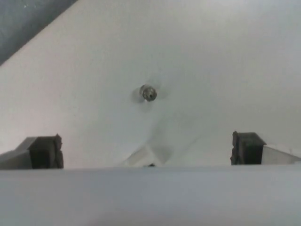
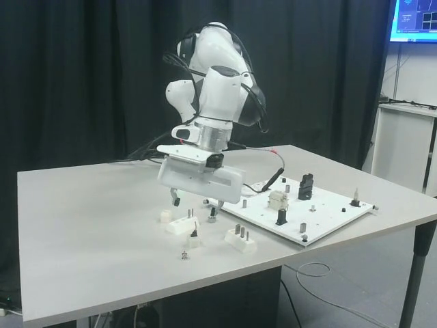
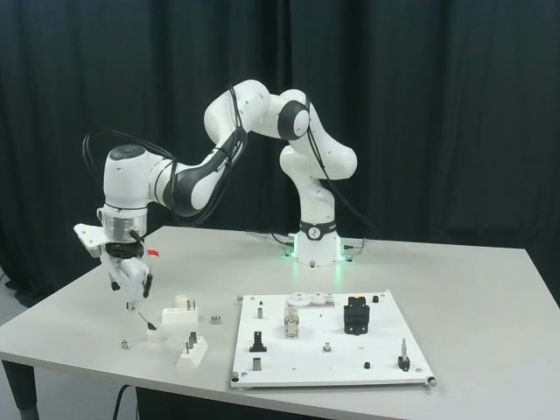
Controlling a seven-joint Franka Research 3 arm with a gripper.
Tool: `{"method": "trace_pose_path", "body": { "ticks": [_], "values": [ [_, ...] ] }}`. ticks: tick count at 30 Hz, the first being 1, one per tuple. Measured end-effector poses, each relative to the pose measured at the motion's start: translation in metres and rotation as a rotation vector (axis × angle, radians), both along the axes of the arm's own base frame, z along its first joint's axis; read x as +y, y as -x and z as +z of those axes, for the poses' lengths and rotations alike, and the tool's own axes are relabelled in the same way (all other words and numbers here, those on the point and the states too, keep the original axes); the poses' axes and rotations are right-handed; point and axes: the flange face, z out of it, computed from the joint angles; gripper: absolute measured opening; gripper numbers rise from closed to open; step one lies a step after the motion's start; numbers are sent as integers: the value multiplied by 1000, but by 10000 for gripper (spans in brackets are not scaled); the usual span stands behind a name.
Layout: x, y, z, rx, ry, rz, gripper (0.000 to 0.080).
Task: Pick USB.
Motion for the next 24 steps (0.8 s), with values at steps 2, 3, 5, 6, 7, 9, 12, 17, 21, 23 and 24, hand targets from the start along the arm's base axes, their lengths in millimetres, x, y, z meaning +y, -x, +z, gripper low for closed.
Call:
{"method": "trace_pose_path", "body": {
  "ticks": [2,3,5,6,7,9,12,17,21,23,24],
  "values": [
    [0,0,-2,0,-5,-65,800],
    [1,0,-3,1,-7,-94,800],
    [1,0,-6,2,-8,-147,800],
    [1,0,-7,4,-9,-170,800],
    [2,1,-8,6,-10,-190,800],
    [2,0,-11,8,-12,-228,800],
    [2,0,-15,10,-14,-295,800],
    [2,0,-21,20,-7,-396,800],
    [1,0,-24,34,2,-464,800],
    [0,1,-25,42,8,-492,800],
    [-1,1,-25,46,11,-505,800]
  ]
}}
